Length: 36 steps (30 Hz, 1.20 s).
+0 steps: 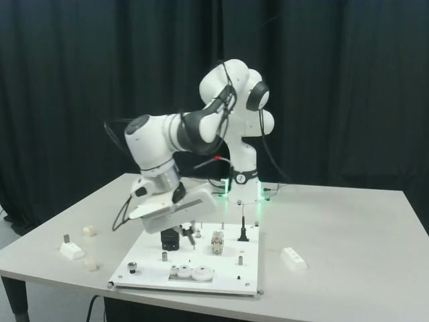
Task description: Insert square peg 3.
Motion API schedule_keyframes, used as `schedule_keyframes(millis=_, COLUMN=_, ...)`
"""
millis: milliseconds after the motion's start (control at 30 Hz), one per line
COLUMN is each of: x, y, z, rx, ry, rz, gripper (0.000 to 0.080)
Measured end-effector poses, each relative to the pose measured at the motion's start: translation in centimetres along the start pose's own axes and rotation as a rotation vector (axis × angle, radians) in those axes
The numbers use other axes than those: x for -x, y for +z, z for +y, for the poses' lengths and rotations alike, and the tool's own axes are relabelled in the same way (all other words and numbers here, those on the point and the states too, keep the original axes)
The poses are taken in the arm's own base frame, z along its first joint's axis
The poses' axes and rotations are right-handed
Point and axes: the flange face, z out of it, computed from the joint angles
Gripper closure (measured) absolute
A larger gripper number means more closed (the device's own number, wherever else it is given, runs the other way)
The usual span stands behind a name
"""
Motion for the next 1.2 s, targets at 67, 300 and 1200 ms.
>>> schedule_keyframes(millis=67, x=0.6, y=0.4, z=-0.9, rx=0.006, ry=0.012, rz=-0.003, gripper=0.0689)
schedule_keyframes(millis=300, x=2.8, y=2.3, z=-3.0, rx=0.050, ry=0.051, rz=-0.005, gripper=0.0689)
schedule_keyframes(millis=1200, x=11.6, y=7.8, z=-3.7, rx=0.074, ry=0.083, rz=0.113, gripper=0.0690)
